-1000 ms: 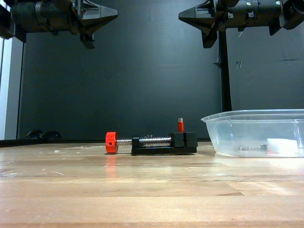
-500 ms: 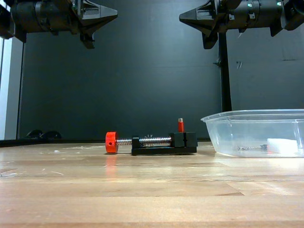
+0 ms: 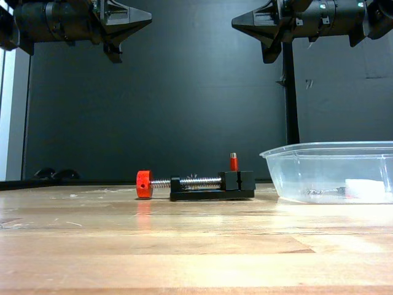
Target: Remove the RCA connector from the receptacle and place in the container
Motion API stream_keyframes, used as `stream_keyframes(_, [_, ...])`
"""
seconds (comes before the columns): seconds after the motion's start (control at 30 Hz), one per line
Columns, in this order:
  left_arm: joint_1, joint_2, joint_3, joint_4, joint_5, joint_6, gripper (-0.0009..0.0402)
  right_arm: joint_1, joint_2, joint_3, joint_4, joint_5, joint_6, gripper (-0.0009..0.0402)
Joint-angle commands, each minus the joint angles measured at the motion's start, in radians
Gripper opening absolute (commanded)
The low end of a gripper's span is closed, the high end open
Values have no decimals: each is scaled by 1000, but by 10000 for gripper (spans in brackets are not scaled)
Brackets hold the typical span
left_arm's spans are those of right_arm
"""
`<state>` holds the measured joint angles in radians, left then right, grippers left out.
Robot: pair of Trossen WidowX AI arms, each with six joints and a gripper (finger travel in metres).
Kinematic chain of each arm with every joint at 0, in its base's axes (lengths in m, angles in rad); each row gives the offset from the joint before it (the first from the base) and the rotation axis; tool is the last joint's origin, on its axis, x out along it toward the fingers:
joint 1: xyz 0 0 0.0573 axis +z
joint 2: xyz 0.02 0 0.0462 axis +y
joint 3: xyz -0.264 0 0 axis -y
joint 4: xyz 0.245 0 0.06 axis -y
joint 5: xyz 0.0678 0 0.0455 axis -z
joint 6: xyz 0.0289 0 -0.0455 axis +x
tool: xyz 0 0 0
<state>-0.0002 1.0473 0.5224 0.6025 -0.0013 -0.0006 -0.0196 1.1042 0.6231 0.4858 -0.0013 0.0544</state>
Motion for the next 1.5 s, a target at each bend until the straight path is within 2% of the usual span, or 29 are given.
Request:
stream_keyframes(0.03, [0,0,0,0,0,0,0,0,0,2,-13,1,0,0])
stream_keyframes(1.5, [0,0,0,0,0,0,0,0,1,2,-24,0,0,0])
